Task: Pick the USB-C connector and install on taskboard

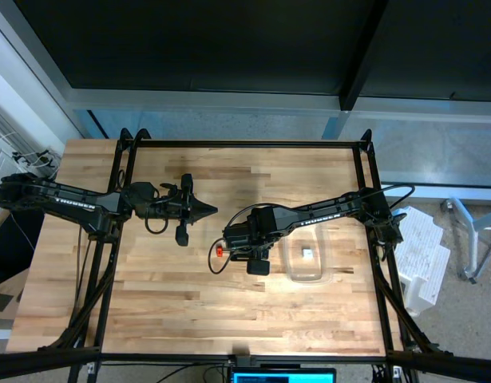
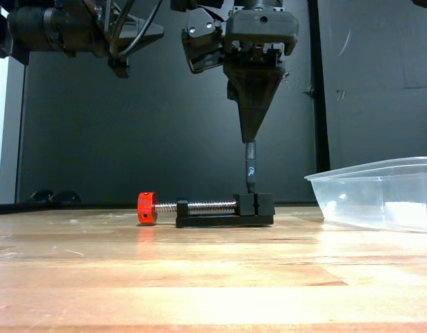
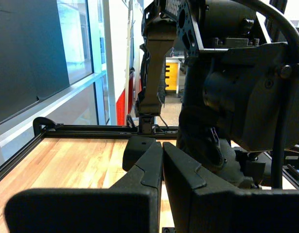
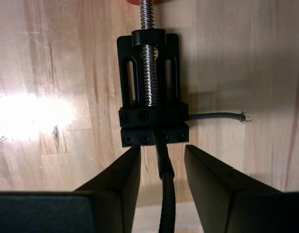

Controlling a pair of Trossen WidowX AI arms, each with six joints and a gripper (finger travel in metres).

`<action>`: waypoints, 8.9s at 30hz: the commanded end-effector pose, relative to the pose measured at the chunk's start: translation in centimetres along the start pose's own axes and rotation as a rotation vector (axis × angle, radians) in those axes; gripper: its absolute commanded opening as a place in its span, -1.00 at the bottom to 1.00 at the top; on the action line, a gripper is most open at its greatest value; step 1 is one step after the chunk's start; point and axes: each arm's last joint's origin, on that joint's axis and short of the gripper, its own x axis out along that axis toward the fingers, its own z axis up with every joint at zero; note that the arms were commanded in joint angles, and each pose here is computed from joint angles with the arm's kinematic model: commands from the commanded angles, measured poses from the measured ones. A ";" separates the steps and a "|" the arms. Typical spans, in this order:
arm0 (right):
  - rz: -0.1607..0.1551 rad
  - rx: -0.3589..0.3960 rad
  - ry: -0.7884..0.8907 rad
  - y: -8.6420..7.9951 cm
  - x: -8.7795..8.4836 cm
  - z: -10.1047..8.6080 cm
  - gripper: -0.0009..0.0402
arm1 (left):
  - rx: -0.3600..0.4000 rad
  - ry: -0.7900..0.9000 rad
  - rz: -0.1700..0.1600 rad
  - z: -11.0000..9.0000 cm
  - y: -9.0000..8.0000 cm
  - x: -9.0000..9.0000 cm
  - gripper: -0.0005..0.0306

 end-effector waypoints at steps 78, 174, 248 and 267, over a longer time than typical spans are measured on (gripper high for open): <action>0.111 0.097 -1.285 -8.6 -5.6 -14.0 -0.96 | 0.000 0.000 0.000 0.0 0.0 0.0 -0.96; 0.130 0.035 -1.414 -8.5 -3.4 -16.2 -0.96 | 0.000 0.000 0.000 0.0 0.0 0.0 -0.96; 0.130 0.035 -1.414 -8.5 -3.4 -16.2 -0.96 | 0.000 0.000 0.000 0.0 0.0 0.0 -0.96; 0.130 0.035 -1.413 -8.5 -3.4 -16.2 -0.96 | 0.000 0.000 0.000 0.0 0.0 0.0 -0.96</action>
